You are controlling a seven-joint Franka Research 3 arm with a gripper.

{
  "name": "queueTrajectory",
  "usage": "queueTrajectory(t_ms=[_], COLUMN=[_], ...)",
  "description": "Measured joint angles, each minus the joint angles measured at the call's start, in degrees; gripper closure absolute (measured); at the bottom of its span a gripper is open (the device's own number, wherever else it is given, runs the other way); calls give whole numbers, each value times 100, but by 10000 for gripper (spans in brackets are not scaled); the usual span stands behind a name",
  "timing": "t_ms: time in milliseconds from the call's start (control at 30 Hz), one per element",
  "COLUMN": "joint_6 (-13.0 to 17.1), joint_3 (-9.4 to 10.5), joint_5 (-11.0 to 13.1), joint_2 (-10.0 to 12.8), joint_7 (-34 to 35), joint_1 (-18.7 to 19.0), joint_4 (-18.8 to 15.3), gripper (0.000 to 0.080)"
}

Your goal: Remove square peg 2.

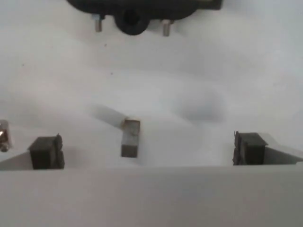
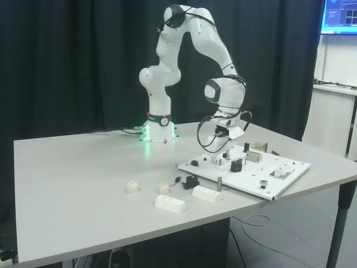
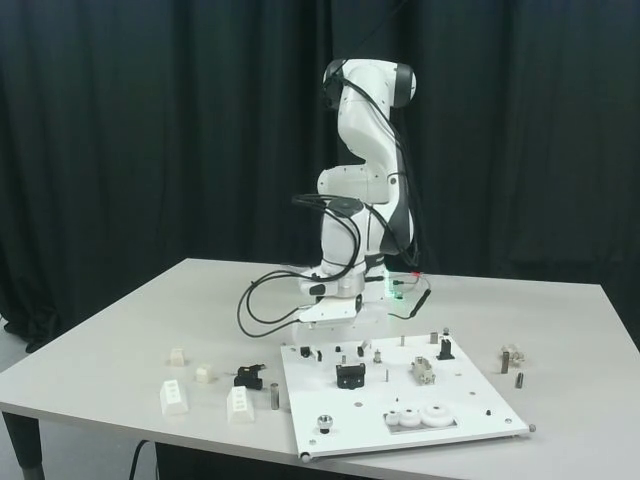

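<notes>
while the white arm's jaws (image 1: pixel 149 153) stand released over the far left edge of the white square board (image 3: pixel 470 400), the small grey square peg (image 1: pixel 130 138) rises upright between them, slightly off-centre.

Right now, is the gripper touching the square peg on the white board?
Apart. The wrist view shows the peg standing between the fingertips of the gripper, with bare board on both sides.

One white arm (image 3: pixel 365 190). One white board (image 3: pixel 400 395). One grey table (image 2: pixel 72 178). Off the board: four small white blocks (image 3: pixel 174 397) (two larger, two smaller). Two white gears (image 3: pixel 425 415) on the board. One square peg (image 1: pixel 130 138) in the wrist view.
</notes>
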Motion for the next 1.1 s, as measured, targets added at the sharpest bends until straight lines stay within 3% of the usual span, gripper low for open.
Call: queueTrajectory(t_ms=[667, 833, 867, 1100], joint_6=[472, 542, 558, 644], joint_3=[155, 173, 175, 179], joint_5=[43, 149, 168, 210], joint_2=[0, 0, 0, 0], joint_7=[1, 5, 5, 5], joint_1=[-2, -3, -3, -3], joint_4=[-345, -383, -390, -412], gripper=[3, 3, 154, 154])
